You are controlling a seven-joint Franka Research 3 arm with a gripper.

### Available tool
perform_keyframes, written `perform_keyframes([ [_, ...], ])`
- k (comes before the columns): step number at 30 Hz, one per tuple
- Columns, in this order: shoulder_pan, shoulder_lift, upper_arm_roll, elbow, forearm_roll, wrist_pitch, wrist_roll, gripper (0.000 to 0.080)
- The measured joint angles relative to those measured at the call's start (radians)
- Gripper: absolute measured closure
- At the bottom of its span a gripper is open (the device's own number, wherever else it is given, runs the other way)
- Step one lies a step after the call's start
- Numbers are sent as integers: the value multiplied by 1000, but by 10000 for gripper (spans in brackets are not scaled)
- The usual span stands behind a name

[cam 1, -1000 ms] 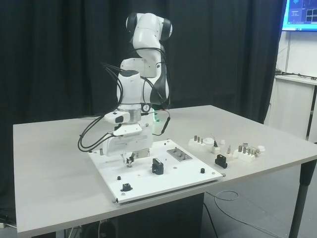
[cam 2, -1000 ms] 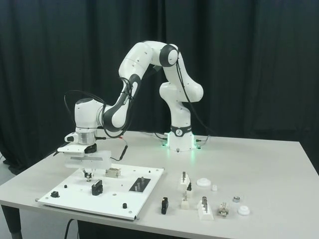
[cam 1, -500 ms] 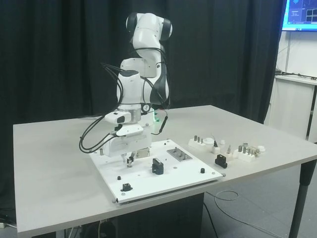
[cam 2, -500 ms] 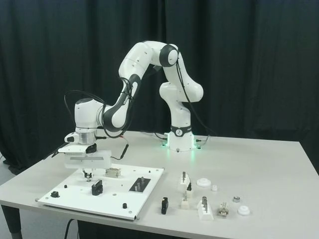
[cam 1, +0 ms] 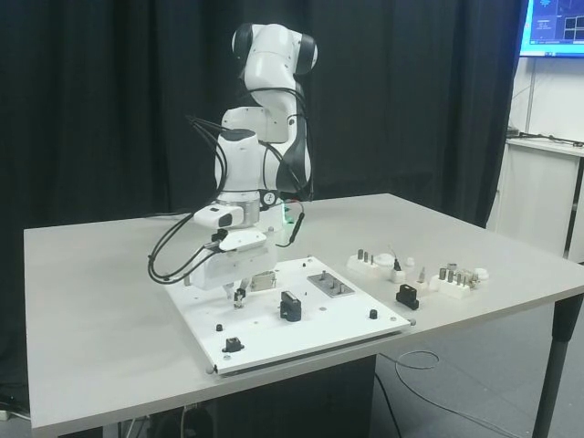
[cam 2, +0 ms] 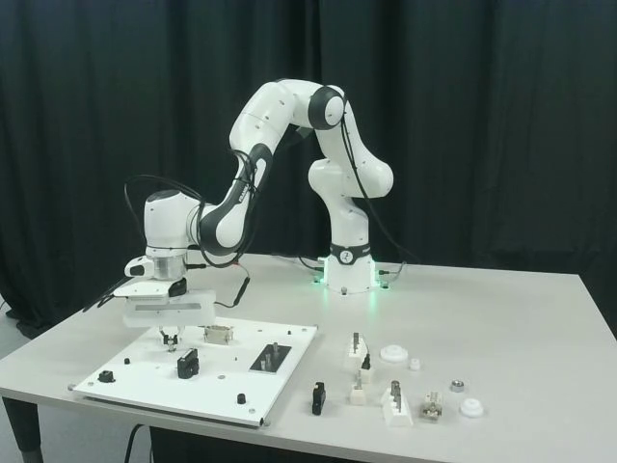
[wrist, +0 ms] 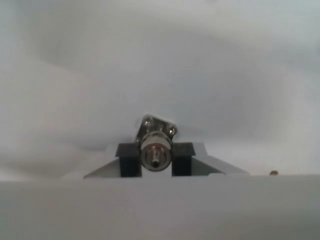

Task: Insert BNC.

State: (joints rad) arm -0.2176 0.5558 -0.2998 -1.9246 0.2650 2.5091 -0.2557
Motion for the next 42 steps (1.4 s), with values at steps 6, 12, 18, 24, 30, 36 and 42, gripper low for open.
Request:
perform_keyframes([
  [6,0,0,-1,0,0,1,-61,677],
  [12,0,0,-2,0,0,1,-79,677],
  [18,0,0,-2,0,0,0,-102,677],
  [24,0,0,-2,0,0,-1,-145,677],
  [30,0,1,-3,0,0,-1,-168,677],
  [36,0,2,-3,2,0,-1,-216,677],
  [42,0,3,-3,3,0,-1,-266,677],
])
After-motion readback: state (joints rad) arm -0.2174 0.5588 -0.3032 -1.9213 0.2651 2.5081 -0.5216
